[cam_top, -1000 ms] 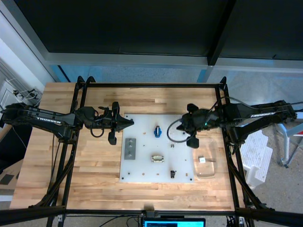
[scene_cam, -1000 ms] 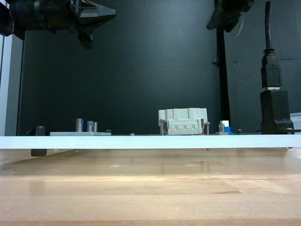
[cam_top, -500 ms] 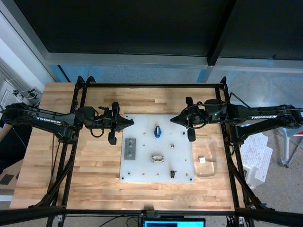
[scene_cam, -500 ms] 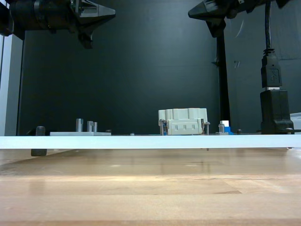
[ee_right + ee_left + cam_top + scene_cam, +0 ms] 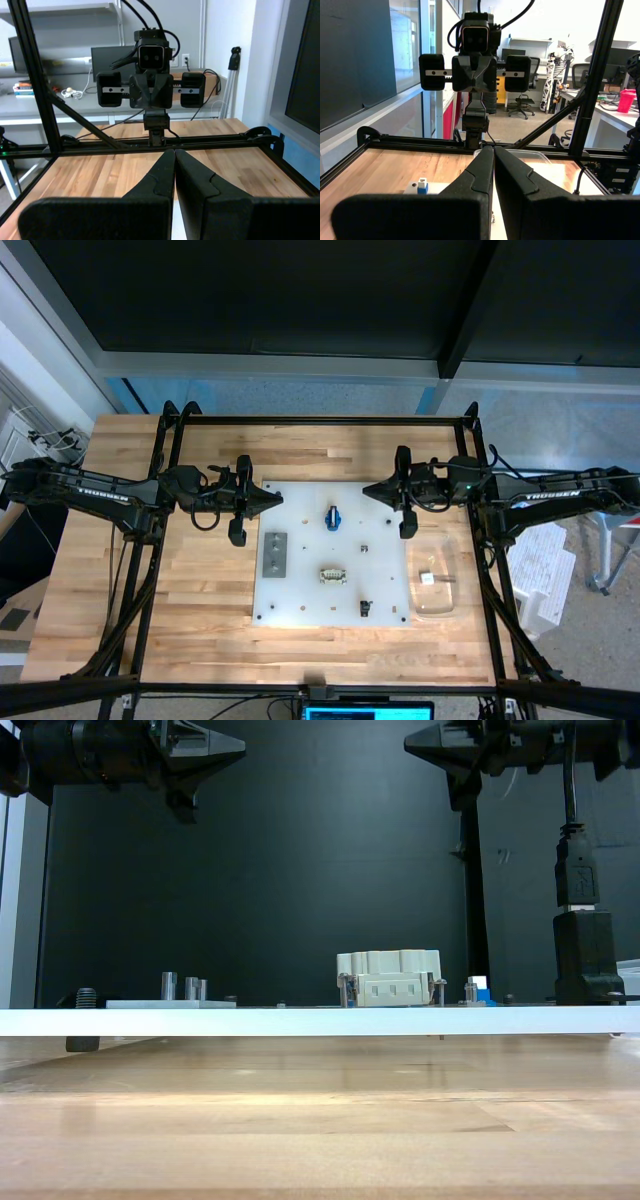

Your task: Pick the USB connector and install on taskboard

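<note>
**Item 1: left gripper** [image 5: 276, 498]. Black, two-fingered, held level high above the wooden table [image 5: 200, 620]. Its tip is over the far left edge of the flat white square taskboard [image 5: 300, 592]. The fingers are pressed together along their length, with nothing between them.

**Item 2: right gripper** [image 5: 367, 490]. Black, of the same pattern, level and at about the same height. Its tip is over the far right part of the board and points toward the left gripper, and the two tips are well apart. The fingers are closed flat against each other and hold nothing.

**Item 3: small dark USB connector** [image 5: 578, 875]. It stands upright, seated in the small black socket [image 5: 589, 963] on the board. A band of metal shell shows between the plug body and the socket, and a thin black cable rises from it out of the low view. It sits well below the right gripper and nearer the table's near edge than that tip. Neither gripper touches it.

**Item 4: other fittings on the board.**
- Grey rectangular block with short pegs [image 5: 274, 554], below the left gripper's tip and nearward of it.
- Blue part [image 5: 332, 517], low on the board between the two tips.
- Beige multi-pin connector [image 5: 333, 576], nearward of the blue part.

**Item 5: clear plastic tray** [image 5: 445, 598]. It lies on the table just beside the board's right edge, nearward of the right gripper. A small white block [image 5: 427, 578] lies inside it
</note>
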